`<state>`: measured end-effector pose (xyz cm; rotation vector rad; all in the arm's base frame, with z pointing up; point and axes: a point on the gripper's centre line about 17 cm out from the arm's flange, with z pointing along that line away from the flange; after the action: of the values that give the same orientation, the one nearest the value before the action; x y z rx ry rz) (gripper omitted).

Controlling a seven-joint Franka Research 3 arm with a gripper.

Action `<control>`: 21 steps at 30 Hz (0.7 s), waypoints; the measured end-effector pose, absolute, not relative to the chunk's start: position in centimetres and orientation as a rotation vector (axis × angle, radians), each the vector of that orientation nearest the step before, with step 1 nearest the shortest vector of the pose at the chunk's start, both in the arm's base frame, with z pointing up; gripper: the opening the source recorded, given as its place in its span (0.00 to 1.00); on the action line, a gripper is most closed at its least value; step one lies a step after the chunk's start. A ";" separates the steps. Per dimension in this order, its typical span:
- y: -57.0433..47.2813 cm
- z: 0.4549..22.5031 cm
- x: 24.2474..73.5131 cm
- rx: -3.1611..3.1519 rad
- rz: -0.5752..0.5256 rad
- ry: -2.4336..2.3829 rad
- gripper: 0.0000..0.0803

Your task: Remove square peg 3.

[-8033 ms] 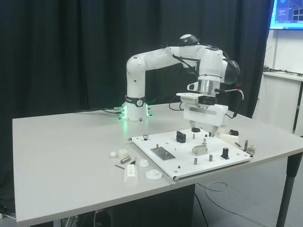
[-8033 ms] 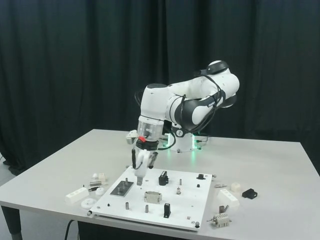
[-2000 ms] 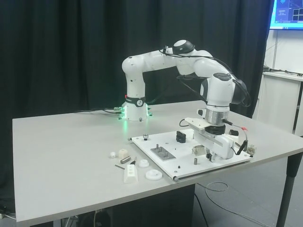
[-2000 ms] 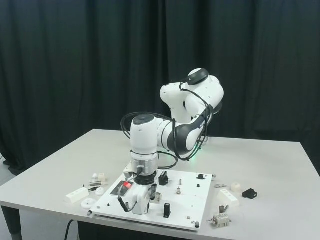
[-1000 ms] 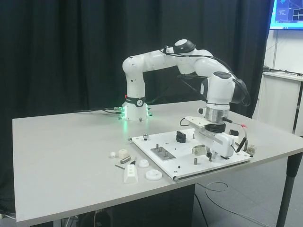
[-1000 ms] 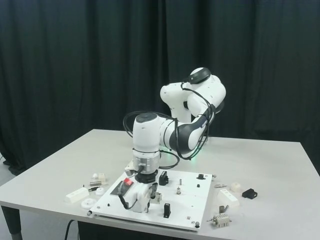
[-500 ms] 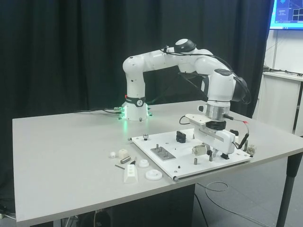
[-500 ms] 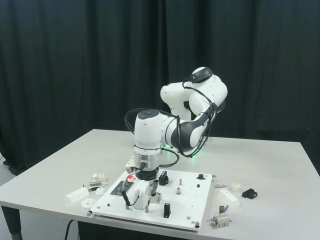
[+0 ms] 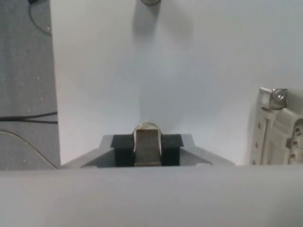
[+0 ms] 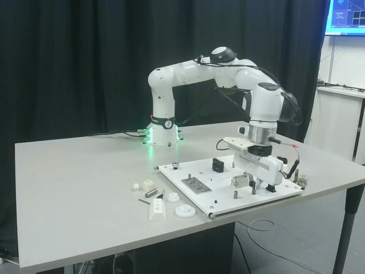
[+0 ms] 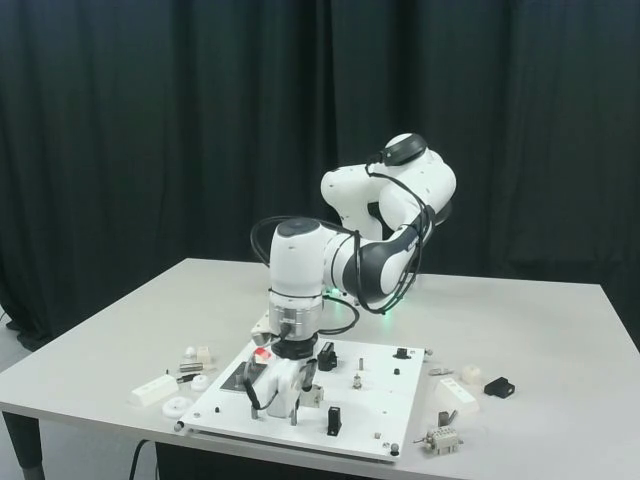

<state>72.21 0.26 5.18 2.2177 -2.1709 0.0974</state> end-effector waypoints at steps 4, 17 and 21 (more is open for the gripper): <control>0.3 5.4 72.2 2.218 0.102 -2.170 0.14; 0.5 7.7 71.6 2.221 0.097 -2.140 0.14; 0.6 8.4 71.3 2.216 0.097 -2.137 0.14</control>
<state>71.29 0.58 8.42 2.2164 -2.1371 0.0969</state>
